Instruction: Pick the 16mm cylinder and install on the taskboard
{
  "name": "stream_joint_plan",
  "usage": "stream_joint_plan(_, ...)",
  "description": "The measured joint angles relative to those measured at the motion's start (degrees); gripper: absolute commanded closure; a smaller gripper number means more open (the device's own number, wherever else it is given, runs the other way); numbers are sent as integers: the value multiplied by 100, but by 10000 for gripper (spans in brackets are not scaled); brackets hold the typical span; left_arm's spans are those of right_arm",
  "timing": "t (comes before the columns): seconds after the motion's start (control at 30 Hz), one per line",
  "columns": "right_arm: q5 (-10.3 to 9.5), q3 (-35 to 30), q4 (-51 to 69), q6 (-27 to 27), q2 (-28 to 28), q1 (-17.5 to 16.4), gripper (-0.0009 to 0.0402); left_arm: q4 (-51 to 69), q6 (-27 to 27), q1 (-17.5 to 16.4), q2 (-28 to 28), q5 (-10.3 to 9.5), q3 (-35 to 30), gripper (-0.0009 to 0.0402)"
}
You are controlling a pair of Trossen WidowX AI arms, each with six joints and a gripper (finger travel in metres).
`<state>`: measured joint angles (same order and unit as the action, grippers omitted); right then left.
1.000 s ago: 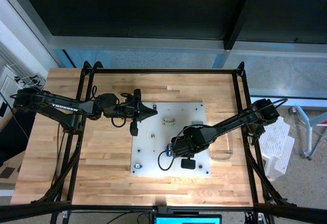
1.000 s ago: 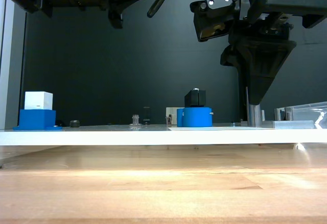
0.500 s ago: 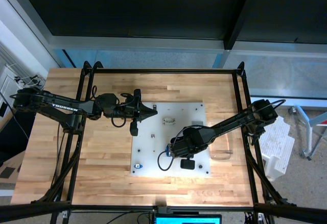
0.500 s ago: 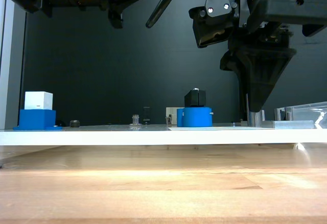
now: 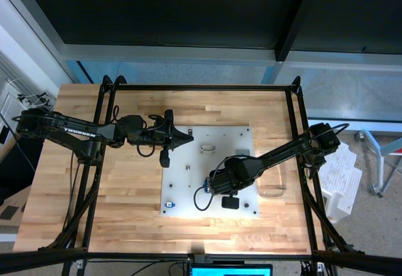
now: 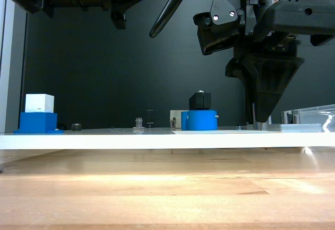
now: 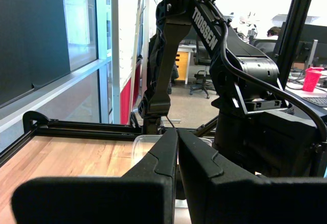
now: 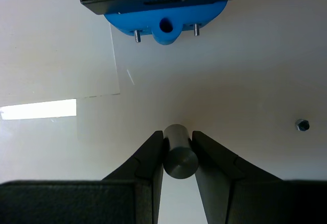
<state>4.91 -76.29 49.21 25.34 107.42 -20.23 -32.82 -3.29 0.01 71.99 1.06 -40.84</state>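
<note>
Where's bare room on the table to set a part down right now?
Bare table left of the taskboard, nearer than the left gripper hovering shut over its far-left corner; also the table strip along its near edge. Crowded: board middle, where the right gripper holds the 16mm cylinder down by a blue fitting.

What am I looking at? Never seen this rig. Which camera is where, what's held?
Two robot arms at a wooden table. The high view looks down from above, the low view looks along the tabletop, and the wrist views ride on each arm. On the table are a white taskboard with blue fittings and a clear plastic tray beside it. The right gripper is shut on the 16mm cylinder, upright, low over the board. The left gripper is shut, empty, above the board's far left corner.
</note>
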Motion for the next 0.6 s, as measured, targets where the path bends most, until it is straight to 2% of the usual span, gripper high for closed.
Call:
stream_joint_plan(0.47,11,2,-63,-42,0,-2,254,0,0,0,0,-2,0,393)
stream_joint_plan(0.6,107,2,-61,-85,0,-2,226,0,2,0,0,-2,0,393)
